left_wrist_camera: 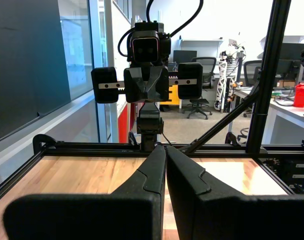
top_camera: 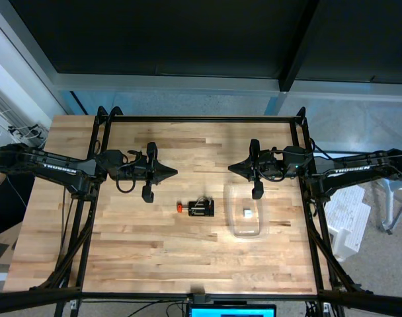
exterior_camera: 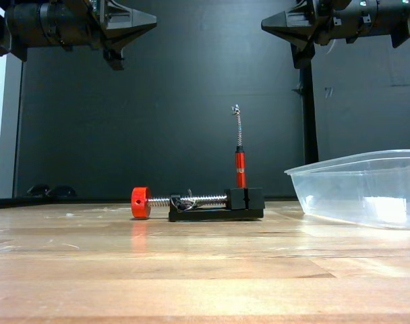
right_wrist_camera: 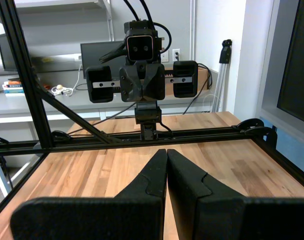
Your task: Pick the RCA connector and install on taskboard
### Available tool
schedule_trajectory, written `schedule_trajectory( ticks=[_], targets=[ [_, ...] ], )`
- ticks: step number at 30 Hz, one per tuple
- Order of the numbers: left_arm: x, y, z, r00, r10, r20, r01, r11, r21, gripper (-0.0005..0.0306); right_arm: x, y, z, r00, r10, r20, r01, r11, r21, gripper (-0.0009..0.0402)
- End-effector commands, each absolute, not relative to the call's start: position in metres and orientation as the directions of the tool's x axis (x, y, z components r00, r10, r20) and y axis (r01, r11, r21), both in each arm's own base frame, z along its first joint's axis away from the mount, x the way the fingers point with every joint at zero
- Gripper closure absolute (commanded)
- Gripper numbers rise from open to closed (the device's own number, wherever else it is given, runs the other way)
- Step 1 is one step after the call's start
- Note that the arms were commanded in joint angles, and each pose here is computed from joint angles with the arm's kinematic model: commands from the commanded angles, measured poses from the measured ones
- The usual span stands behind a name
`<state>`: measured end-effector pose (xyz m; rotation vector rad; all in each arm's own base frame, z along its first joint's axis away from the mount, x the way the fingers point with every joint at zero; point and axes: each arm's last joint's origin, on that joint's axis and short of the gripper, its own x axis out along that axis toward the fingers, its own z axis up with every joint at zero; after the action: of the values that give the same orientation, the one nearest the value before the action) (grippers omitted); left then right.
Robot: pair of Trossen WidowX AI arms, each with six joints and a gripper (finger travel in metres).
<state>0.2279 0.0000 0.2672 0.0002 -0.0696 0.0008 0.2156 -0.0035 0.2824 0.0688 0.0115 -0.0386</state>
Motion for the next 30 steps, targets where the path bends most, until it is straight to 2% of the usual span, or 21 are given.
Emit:
schedule_trajectory(
  ticks=[1, 30],
  targets=[
    [0.2279, 0.0000, 0.2672, 0.99755, 0.000, 0.070, 0.000, 1.00000, 0.000, 0.0300, 0.2157, -0.0034, 0.2821, 0.999, -0.038, -0.017, 0.039, 0.997, 0.069, 0.0393],
    [0.2279, 0.0000, 0.2672, 0.99755, 0.000, 0.070, 0.000, 1.00000, 0.000, 0.0300, 0.2156, -0.0035, 0.2800, 0.999, -0.038, -0.039, 0.041, 0.997, 0.068, 0.0393]
  ],
)
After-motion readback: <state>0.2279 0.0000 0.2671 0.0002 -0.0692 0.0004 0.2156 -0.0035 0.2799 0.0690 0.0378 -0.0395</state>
